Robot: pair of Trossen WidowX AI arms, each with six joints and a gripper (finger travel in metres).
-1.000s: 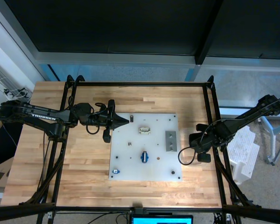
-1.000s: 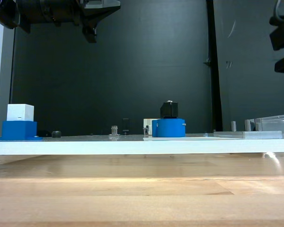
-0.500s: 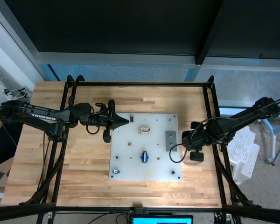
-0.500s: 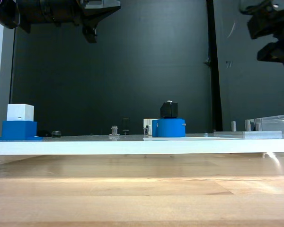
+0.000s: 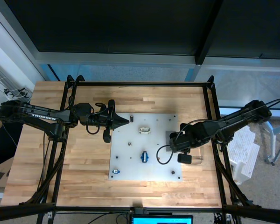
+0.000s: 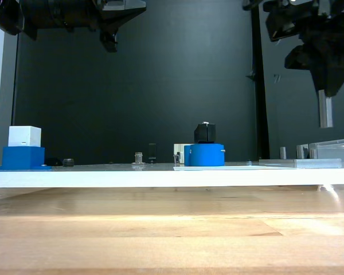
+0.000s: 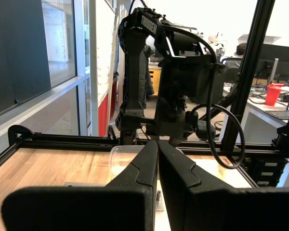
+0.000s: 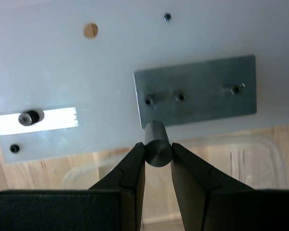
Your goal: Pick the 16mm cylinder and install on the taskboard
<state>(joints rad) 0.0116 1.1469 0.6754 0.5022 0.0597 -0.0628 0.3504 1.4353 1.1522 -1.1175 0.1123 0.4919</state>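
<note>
Cylinder hangs upright from the right gripper, well above the taskboard, low view. High view: right gripper over the board's right part; left gripper above its far-left corner. Left wrist: fingers pressed together, empty. Right wrist: fingers clamp the cylinder above the grey block's edge.

My left arm stretches in level from the left edge of the table. My left gripper hangs high and points inward, its fingers pressed flat together. My right arm reaches in from the right edge, wrist tipped down. My right gripper points straight down, well above the table, fingers clamped on the sides of the 16mm cylinder, which hangs upright below them.
</note>
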